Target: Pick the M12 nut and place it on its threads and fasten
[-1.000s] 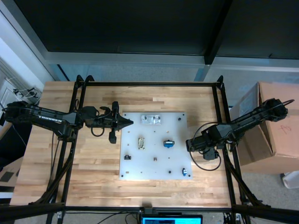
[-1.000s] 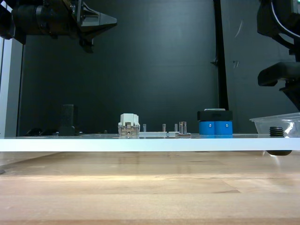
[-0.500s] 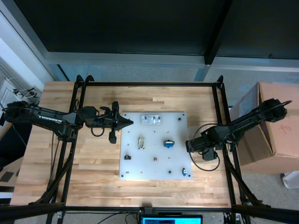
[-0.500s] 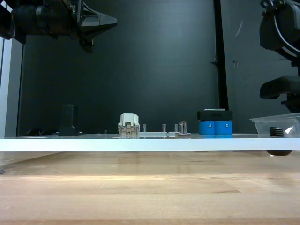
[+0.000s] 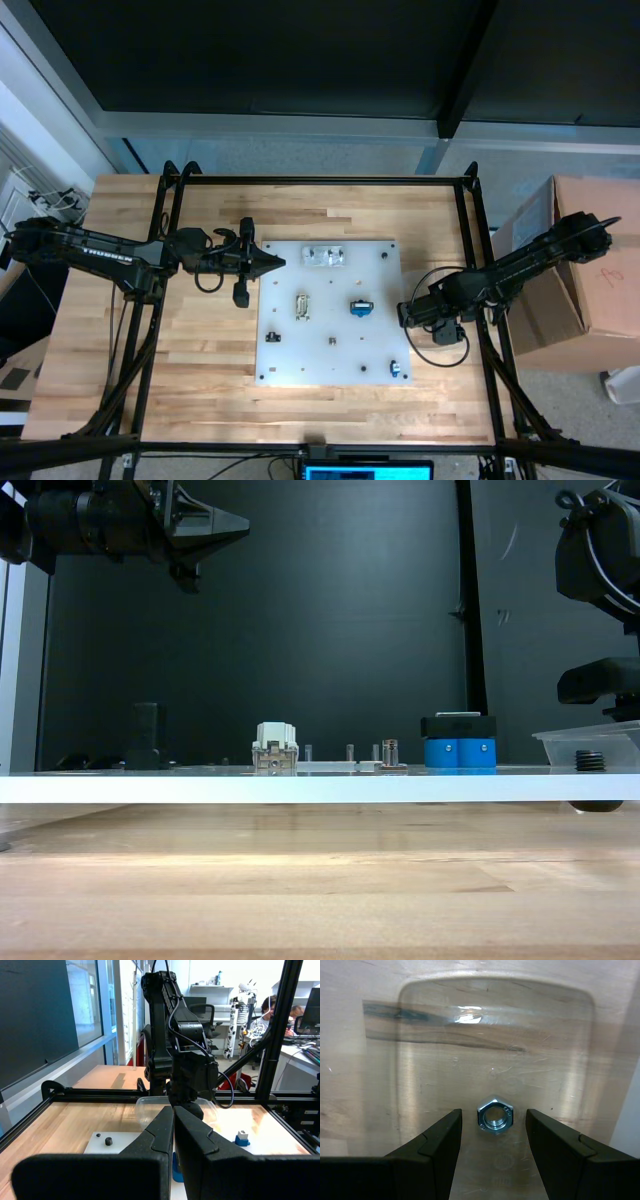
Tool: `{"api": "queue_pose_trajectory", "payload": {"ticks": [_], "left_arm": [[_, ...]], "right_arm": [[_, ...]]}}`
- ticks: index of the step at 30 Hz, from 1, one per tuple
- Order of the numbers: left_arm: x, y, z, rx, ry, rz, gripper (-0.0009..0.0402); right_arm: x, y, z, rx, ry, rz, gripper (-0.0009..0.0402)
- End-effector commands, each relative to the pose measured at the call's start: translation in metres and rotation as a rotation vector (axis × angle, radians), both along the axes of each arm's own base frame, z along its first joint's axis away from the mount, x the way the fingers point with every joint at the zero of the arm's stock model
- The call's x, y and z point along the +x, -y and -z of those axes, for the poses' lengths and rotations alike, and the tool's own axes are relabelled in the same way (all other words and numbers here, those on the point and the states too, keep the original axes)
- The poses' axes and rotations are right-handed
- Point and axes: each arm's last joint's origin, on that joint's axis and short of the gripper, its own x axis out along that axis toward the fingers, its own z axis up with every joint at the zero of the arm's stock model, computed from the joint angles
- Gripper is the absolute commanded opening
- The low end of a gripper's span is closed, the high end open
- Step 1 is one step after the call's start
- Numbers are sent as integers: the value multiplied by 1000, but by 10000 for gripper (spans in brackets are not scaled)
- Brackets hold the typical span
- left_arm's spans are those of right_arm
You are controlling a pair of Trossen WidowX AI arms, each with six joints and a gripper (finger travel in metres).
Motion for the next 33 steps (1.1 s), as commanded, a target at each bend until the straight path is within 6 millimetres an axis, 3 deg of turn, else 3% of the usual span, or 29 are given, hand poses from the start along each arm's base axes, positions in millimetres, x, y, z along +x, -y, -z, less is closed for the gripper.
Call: {"api": "queue_pose_trajectory", "payload": {"ticks": [1, 20, 28, 33], "left_arm": [[0, 0, 0, 0, 0, 0, 0], [0, 0, 0, 0, 0, 0, 0], [0, 0, 0, 0, 0, 0, 0], [0, 0, 0, 0, 0, 0, 0]], "right_arm": [[0, 0, 0, -1, 1, 0, 173], [0, 0, 1, 0, 4, 4, 57], [1, 0, -7, 13, 31, 38, 35], [3, -1, -23, 30, 47, 139, 30]]}}
